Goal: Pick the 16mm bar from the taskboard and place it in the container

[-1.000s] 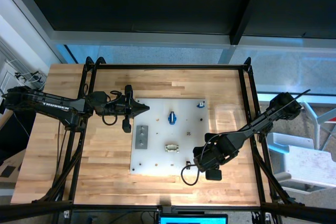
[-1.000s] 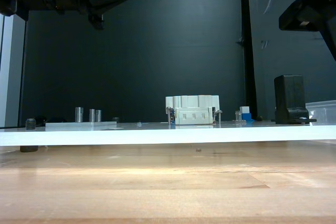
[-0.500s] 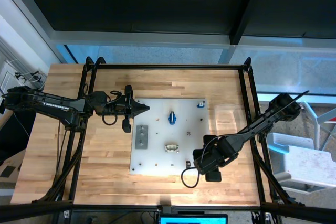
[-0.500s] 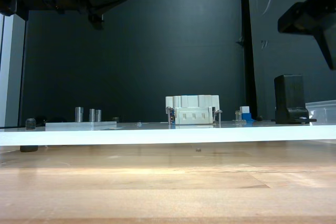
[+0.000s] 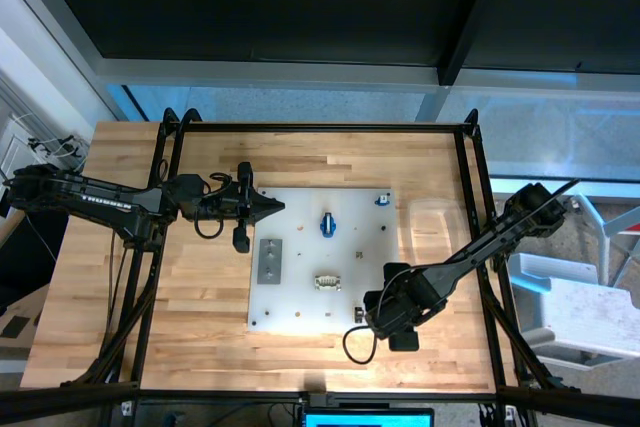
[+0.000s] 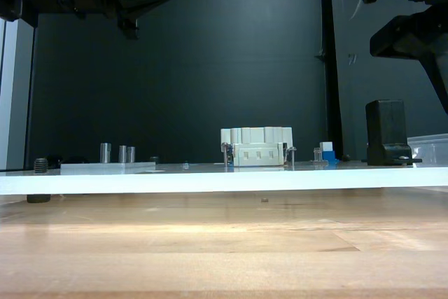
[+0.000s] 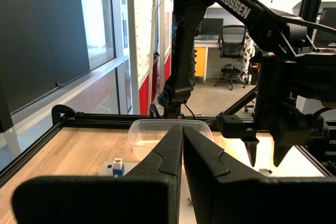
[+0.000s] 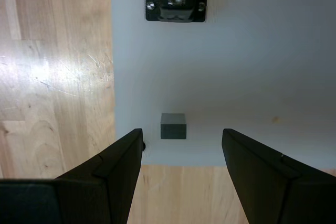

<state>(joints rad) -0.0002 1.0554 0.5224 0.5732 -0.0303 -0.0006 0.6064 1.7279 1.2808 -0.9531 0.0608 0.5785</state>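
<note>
Right gripper (image 8: 182, 132) spread over taskboard (image 5: 300, 287), left gripper (image 5: 273, 206) closed at edge

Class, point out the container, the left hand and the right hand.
container (image 5: 435, 225), high view, bare floor.
left hand (image 7: 182, 128), left wrist view, where shut fingertips meet; above taskboard's (image 5: 300, 297) far left.
right hand (image 8: 181, 136), right wrist view, midway between open fingertips; above taskboard's near right.

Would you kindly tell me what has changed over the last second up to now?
The right gripper, open and holding nothing, has shifted leftward and toward the near side, and is now above the near right corner of the taskboard. Nothing was grasped or released. The left gripper stayed shut, parked by the board's far left corner; the board and the container have not moved.
</note>
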